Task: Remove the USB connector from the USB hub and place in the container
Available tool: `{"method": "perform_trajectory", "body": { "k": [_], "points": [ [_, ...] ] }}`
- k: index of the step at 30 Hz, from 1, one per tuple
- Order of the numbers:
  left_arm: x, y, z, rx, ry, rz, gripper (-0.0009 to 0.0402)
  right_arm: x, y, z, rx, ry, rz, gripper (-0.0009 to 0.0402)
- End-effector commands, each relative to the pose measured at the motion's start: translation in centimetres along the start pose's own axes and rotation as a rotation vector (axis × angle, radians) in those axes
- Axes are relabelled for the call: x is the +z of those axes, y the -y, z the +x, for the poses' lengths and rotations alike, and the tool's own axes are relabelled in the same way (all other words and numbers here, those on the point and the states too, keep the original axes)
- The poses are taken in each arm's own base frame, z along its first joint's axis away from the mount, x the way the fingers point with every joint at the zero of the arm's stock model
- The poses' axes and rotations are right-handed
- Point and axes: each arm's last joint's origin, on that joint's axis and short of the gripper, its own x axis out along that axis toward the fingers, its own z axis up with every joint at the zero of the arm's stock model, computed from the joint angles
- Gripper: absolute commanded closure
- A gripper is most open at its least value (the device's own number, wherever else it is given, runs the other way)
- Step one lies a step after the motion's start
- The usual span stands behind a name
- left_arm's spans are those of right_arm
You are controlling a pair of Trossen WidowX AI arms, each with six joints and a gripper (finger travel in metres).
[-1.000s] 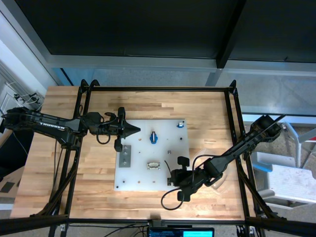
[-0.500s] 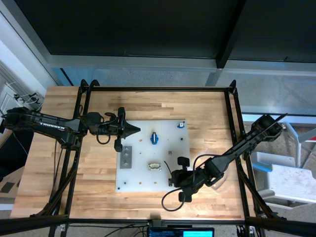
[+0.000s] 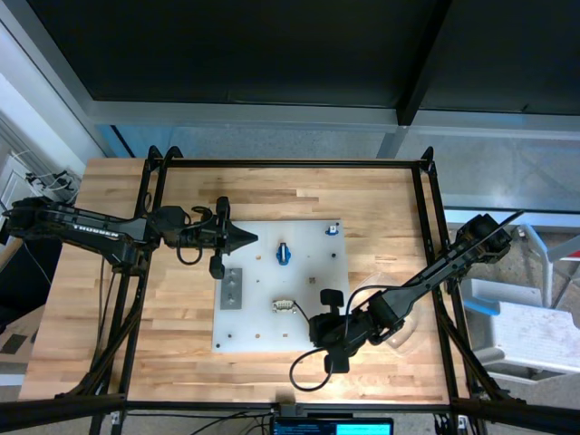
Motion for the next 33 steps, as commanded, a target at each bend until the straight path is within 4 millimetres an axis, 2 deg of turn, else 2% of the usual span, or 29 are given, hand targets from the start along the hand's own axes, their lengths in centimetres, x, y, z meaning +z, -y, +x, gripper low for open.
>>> {"method": "perform_trajectory", "body": {
  "k": [1,9,22,33],
  "points": [
    [0.0,0.0,0.0,0.0,0.0,0.0,0.0392,0.1,0.0,-0.2,-0.003,-0.012,0.006,0.0393],
    [0.0,0.0,0.0,0.0,-0.001,0.0,0.0392,0.4,0.1,-1.1,0.012,-0.029,0.028,0.0393],
    [0.0,0.0,0.0,0.0,-0.001,0.0,0.0392,0.6,0.9,-3.7,0.017,-0.021,0.026,0.0393],
    [0.0,0.0,0.0,0.0,-0.001,0.0,0.0392,-1.7,2.4,-5.8,0.016,-0.064,0.085,0.0393]
  ]
}}
